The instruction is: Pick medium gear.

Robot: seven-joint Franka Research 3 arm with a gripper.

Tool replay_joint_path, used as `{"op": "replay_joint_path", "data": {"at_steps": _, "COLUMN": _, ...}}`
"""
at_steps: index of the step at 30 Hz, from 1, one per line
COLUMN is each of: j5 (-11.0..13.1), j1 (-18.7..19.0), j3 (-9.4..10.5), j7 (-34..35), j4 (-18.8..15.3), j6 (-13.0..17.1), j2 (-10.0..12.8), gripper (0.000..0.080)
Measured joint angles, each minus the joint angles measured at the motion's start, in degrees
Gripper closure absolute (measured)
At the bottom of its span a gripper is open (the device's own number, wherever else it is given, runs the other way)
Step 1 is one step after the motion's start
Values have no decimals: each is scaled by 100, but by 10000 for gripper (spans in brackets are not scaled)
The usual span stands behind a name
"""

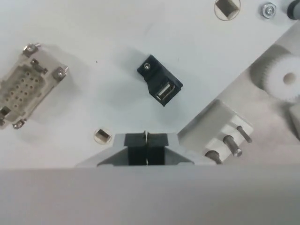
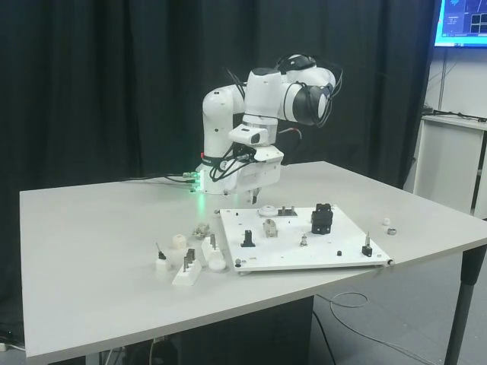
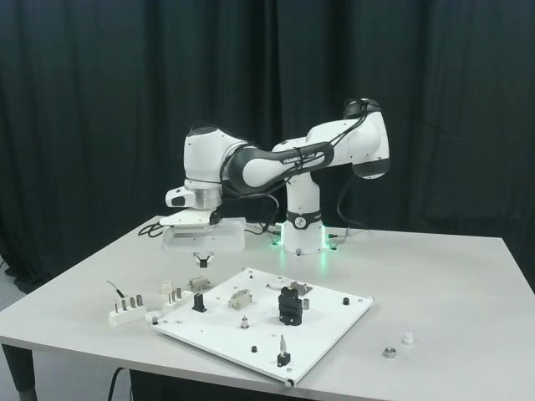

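Note:
In the wrist view a white toothed gear lies on the grey table just off the edge of the white board. I cannot tell its size class from here. My gripper is shut with nothing between its black fingers. It hangs in the air above the board's far left part, well apart from the gear. In the first room view, small white round parts lie on the table left of the board.
On the board are a black USB socket, a grey multi-pin connector, a screw and a black block. A white block with metal pins stands beside the gear. Two small parts lie right of the board.

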Motion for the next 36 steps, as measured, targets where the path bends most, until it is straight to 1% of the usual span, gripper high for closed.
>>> {"op": "replay_joint_path", "data": {"at_steps": 8, "j5": 0, "j1": 254, "j3": 1, "j7": 49, "j4": -250, "j6": 312, "j2": -5, "gripper": 802}}
{"op": "replay_joint_path", "data": {"at_steps": 16, "j5": 0, "j1": 394, "j3": 4, "j7": 128, "j4": -384, "j6": 473, "j2": -9, "gripper": 803}}
{"op": "replay_joint_path", "data": {"at_steps": 36, "j5": 0, "j1": 472, "j3": 7, "j7": 312, "j4": -473, "j6": 509, "j2": -37, "gripper": 803}}
